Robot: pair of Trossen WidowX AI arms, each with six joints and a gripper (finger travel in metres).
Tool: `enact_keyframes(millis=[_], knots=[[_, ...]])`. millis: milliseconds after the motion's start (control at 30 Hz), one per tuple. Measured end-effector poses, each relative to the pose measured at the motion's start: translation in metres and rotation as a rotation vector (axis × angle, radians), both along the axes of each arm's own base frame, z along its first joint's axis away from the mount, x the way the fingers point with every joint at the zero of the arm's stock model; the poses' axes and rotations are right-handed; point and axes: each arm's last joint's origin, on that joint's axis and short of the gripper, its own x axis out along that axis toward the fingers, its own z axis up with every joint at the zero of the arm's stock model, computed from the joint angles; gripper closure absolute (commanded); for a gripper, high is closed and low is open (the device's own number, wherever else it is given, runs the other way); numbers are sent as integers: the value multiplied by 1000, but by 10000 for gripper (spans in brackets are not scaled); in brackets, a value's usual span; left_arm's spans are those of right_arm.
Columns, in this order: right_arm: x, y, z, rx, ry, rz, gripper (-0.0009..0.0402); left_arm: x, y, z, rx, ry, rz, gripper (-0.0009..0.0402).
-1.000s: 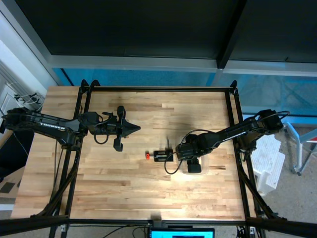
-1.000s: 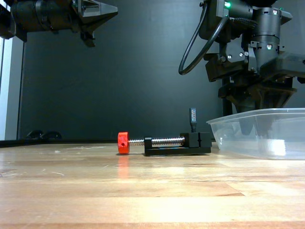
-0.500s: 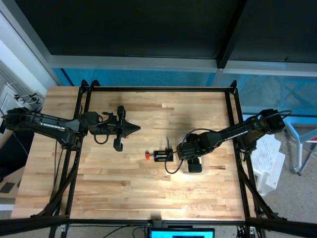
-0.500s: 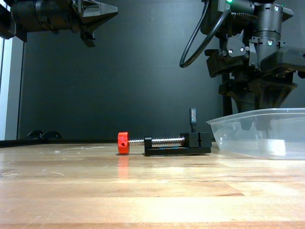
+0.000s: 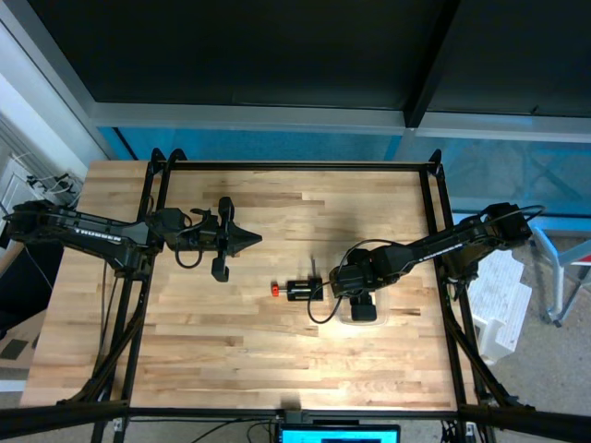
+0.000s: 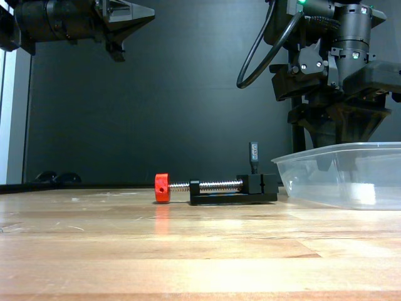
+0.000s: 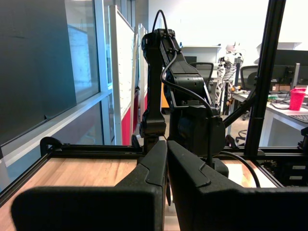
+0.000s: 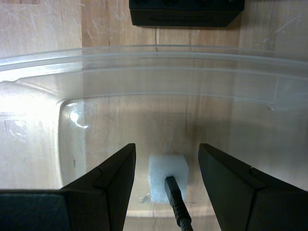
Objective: Pick the usb-c connector and install on the hub
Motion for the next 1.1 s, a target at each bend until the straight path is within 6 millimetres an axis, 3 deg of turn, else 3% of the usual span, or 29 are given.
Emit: enact_keyframes(millis=[667, 1100], knots=[[-22, -7, 30, -32, -19, -4, 212, 0, 0, 0, 0, 0, 0, 393], [-43, -12, 30, -31, -23, -1, 212, 0, 0, 0, 0, 0, 0, 393]])
